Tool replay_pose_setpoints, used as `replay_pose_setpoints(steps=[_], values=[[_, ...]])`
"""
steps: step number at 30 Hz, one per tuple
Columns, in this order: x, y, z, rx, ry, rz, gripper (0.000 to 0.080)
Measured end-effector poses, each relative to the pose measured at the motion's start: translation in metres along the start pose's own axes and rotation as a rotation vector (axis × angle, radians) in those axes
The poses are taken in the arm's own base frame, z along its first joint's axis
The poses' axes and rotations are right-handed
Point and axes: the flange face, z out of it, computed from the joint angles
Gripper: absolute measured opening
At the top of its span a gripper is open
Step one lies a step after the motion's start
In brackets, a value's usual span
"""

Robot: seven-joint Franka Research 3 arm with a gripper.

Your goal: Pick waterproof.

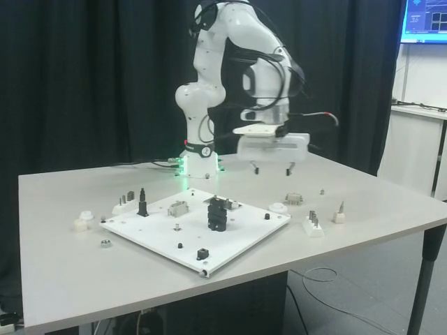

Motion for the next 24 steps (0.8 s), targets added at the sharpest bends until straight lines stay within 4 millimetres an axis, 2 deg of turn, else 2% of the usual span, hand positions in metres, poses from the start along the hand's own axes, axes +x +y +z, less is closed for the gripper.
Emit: replay_pose_setpoints(steps=[13,18,24], values=[[-0.109,0.007,0.034,-0.028,-0.01,-0.366,0.08],[-0.139,0.016,0.05,-0.021,-0.001,-0.517,0.08],[-0.16,0.028,0.065,-0.026,0.01,-0.681,0.08]])
